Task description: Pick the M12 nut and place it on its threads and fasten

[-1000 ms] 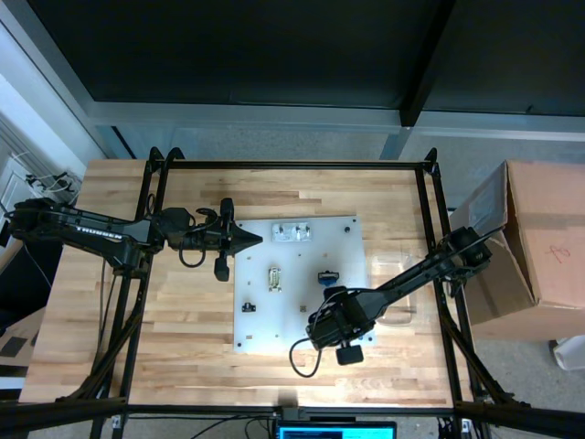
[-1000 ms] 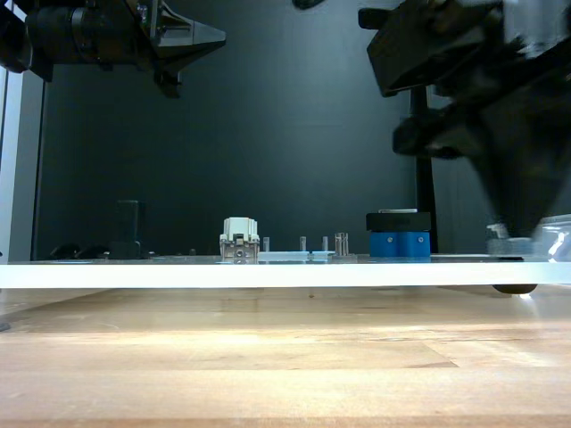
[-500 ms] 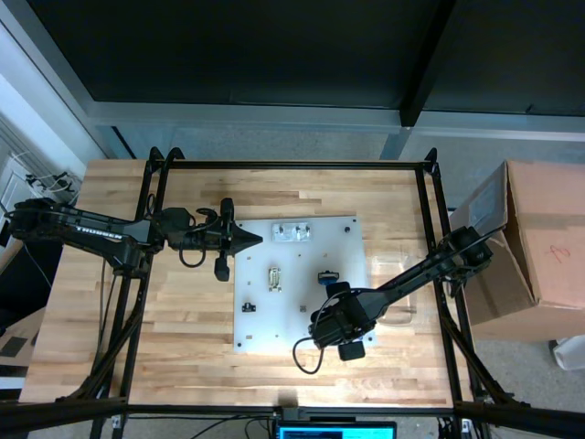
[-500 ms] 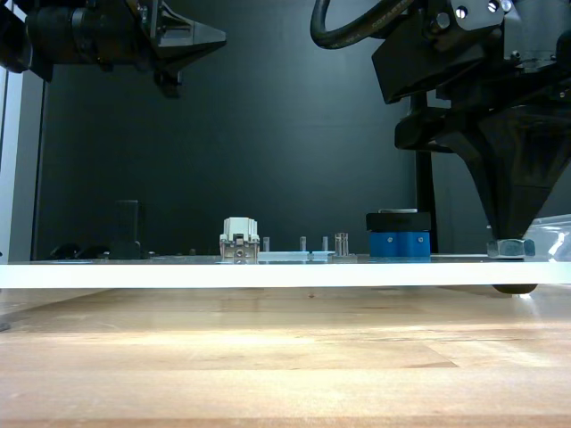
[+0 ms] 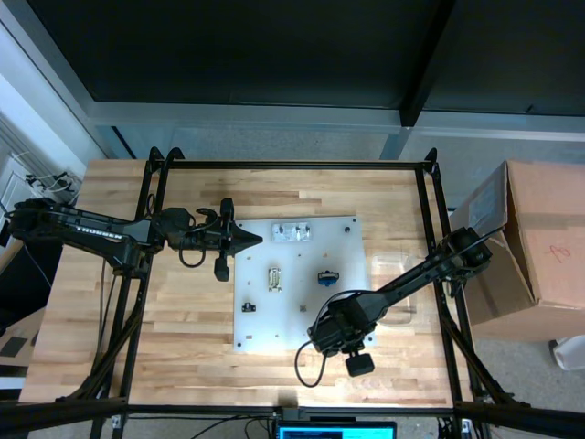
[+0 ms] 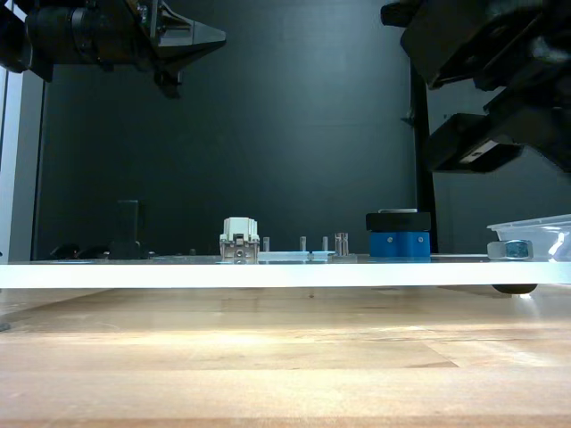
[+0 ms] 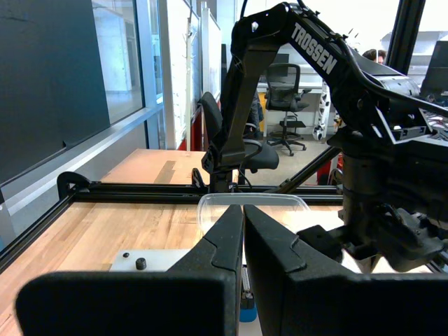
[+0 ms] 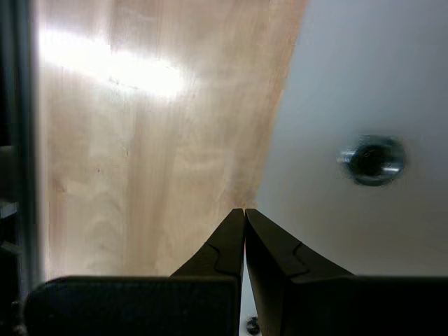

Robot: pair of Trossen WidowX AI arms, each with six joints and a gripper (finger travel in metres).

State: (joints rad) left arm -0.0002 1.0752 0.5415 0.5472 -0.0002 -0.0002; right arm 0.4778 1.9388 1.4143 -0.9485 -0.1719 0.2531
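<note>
small silver nut [image 6: 510, 250] sits free on its black stud [image 8: 374, 161]. right tool [image 8: 244, 210] hovers near it, pressed together, empty. left tool [image 7: 243, 207], pressed together, hangs near the flat white board's [image 5: 288, 320] left edge.

a robotics lab inside an office building. two black robot arms, the left arm [image 5: 82, 233] and the right arm [image 5: 420, 274], stand at the edges of a wooden bench table [image 5: 183, 347] boxed in by a black metal frame [image 5: 292, 165]. the right one is lettered trossen. a white test board [image 5: 274, 338] lies between them. the left gripper [image 7: 243, 206] hangs over the table left of the board, the right gripper [image 8: 244, 210] above the board's near right corner. a screen [image 5: 335, 431] glows at the near edge and a cardboard box [image 5: 539, 256] sits beside the table. beyond are glass walls [image 7: 115, 63] and office chairs [image 7: 283, 84].
</note>
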